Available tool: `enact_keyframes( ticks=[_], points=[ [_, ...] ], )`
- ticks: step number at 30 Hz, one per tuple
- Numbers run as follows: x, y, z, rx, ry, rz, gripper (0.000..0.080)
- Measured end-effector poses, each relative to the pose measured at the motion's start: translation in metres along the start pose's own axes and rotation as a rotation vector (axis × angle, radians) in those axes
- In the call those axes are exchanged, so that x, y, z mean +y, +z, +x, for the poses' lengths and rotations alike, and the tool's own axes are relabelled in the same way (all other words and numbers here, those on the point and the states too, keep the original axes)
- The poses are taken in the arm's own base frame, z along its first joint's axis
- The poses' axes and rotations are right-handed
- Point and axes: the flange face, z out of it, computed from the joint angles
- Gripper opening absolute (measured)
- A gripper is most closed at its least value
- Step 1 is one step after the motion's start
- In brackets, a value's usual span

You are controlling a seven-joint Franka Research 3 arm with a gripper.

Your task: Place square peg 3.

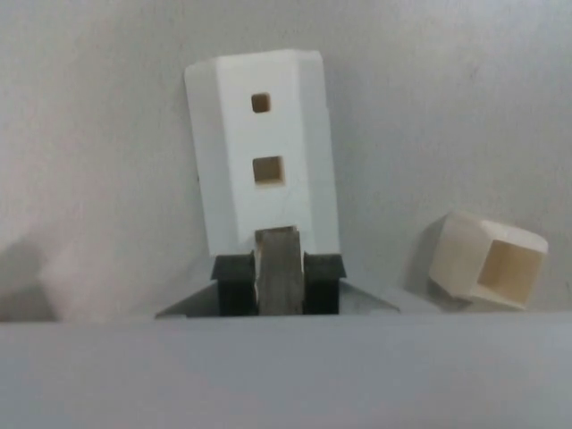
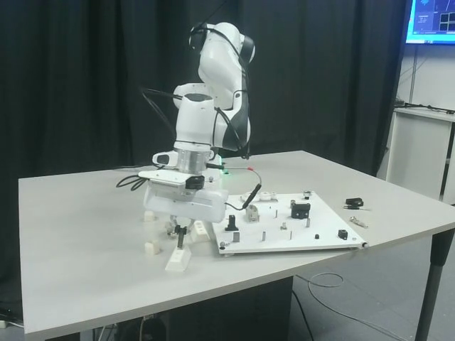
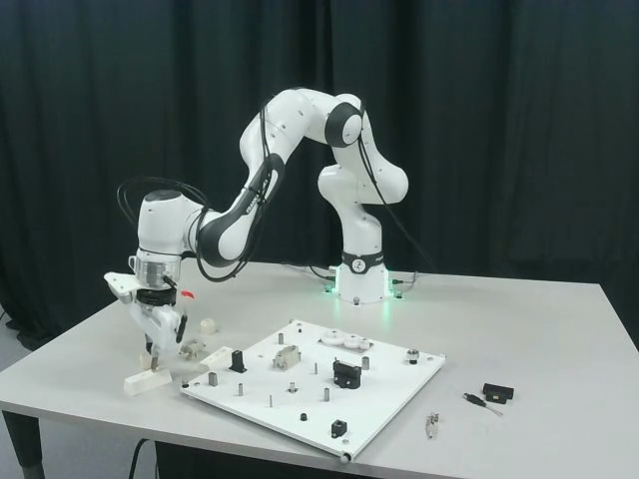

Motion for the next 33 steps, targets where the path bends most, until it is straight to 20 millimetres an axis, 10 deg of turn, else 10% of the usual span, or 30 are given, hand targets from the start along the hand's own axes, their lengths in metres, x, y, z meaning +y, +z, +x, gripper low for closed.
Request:
enact_keyframes(
  ticks=[27, 28, 33],
  points=[
    [-0.003, 0.007, -0.003, 0.003, -0.058, -0.003, 0.011],
    [-0.004, 0.006, -0.002, 0.006, -0.059, -0.001, 0.0307],
    [-0.008, -0.002, 0.003, 0.016, -0.063, 0.004, 0.0307]
  ],
)
